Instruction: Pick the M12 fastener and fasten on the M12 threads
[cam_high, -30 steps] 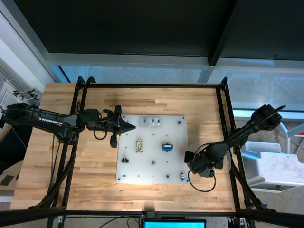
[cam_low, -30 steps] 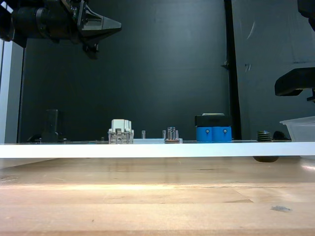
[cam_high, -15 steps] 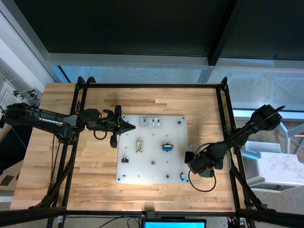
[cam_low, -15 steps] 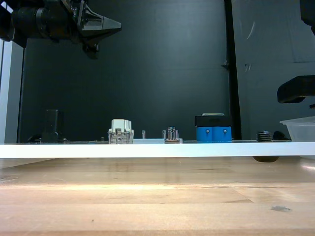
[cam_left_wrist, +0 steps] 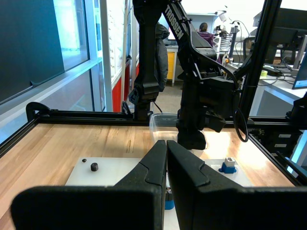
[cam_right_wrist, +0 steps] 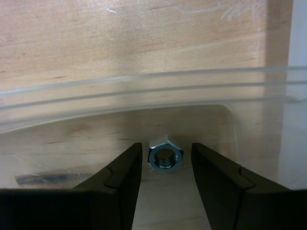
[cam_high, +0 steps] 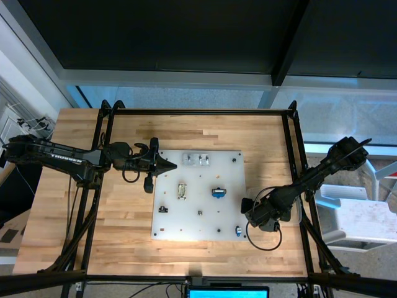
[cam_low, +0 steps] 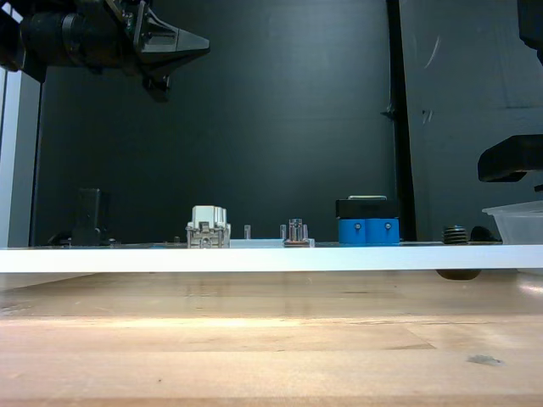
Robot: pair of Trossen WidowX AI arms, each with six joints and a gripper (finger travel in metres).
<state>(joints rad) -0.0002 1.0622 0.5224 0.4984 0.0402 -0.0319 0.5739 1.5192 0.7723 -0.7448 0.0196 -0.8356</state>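
Silver hexagonal metal nut (cam_right_wrist: 165,158) flat on the floor of the clear plastic tray (cam_right_wrist: 144,81), centred between the spread fingers of the right tool (cam_right_wrist: 166,145): picking step in hand, with lowering slightly and closing squarely on the flats probably next. Seen only in the right wrist view. Low view adds the bare black ribbed stud (cam_low: 456,234) and the left tool (cam_low: 208,41), pinched shut, high above the white board (cam_low: 254,259).

You've got even light overhead, a glare band on the table (cam_low: 254,326) in the low view, and blown-out windows (cam_left_wrist: 112,48) behind the left gripper (cam_left_wrist: 166,143).

Wooden table (cam_high: 186,254), dark wall (cam_low: 297,102), bright windows (cam_left_wrist: 72,33)
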